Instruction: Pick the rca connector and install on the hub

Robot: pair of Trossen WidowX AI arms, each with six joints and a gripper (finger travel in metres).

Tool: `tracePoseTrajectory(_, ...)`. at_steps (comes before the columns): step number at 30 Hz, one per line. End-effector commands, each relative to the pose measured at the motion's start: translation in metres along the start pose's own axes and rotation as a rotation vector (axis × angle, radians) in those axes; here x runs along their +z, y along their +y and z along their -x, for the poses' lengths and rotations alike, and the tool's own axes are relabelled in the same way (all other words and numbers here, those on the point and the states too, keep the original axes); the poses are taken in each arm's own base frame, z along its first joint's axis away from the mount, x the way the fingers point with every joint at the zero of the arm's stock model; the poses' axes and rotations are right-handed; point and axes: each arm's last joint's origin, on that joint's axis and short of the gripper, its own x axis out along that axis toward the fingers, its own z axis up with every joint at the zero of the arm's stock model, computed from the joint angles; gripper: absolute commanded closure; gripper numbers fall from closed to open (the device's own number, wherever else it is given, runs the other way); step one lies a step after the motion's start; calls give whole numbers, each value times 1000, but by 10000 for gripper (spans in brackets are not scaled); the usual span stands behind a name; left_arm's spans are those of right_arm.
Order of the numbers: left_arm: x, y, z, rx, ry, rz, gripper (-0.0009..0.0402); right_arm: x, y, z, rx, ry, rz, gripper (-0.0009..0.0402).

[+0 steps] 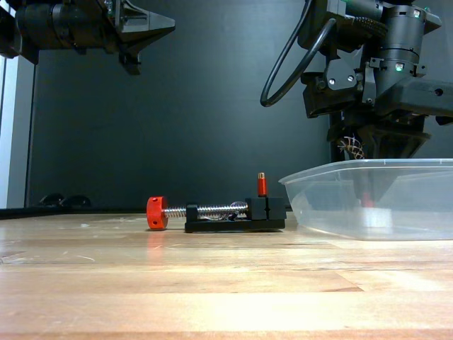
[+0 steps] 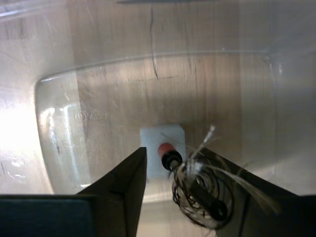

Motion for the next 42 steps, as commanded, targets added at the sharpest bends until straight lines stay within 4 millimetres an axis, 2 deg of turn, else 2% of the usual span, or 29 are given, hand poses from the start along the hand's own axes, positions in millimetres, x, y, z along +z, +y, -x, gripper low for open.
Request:
tracePoseTrajectory(1,0,0,0,0,0,0,393,0,0,0,1,-2,-1,297)
tracePoseTrajectory(13,0,0,0,0,0,0,393,0,0,0,2,-2,-1,396)
tracePoseTrajectory(20,0,0,0,0,0,0,393,1,1,1,29,3,-2,394)
tracePoseTrajectory(26,0,0,0,0,1,0,393,4,0,11,31,-9,-3,393)
tracePoseTrajectory(42,0,0,0,0,0,0,393,16,-5,60,29,-35,-15,393)
